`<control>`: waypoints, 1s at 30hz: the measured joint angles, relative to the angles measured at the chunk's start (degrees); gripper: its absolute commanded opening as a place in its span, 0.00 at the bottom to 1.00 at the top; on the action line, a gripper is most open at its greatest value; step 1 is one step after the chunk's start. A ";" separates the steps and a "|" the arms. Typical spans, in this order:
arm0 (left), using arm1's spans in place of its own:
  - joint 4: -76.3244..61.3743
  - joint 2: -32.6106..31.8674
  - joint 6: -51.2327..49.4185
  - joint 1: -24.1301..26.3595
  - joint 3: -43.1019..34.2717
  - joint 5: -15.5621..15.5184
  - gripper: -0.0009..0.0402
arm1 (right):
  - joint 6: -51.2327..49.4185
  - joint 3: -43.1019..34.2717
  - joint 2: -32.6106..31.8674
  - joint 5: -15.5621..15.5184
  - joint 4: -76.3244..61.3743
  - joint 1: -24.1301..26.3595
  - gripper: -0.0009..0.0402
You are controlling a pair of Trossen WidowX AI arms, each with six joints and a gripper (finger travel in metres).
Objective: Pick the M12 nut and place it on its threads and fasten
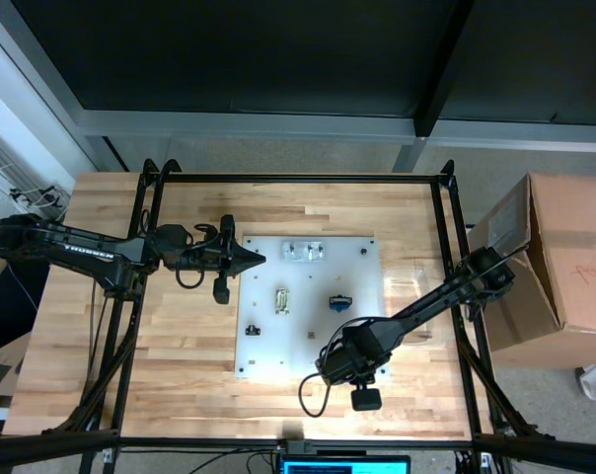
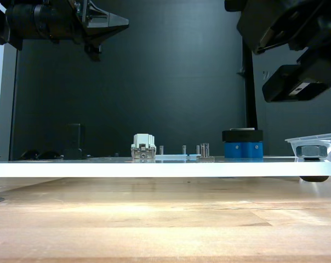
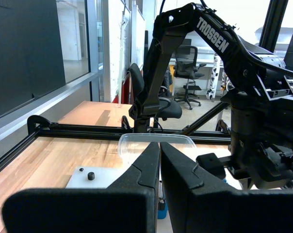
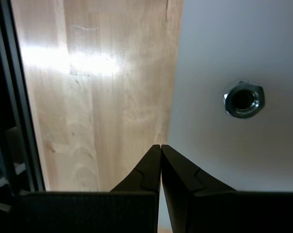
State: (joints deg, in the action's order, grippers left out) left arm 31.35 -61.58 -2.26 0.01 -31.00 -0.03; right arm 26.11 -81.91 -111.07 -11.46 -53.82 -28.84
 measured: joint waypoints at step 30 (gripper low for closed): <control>0.00 0.00 0.00 0.00 0.00 -0.02 0.02 | -1.07 0.17 0.00 4.07 -0.68 0.13 0.02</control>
State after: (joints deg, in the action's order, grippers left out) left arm 31.35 -61.58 -2.26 0.01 -31.00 -0.05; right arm 25.04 -81.73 -111.07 -7.40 -54.50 -28.71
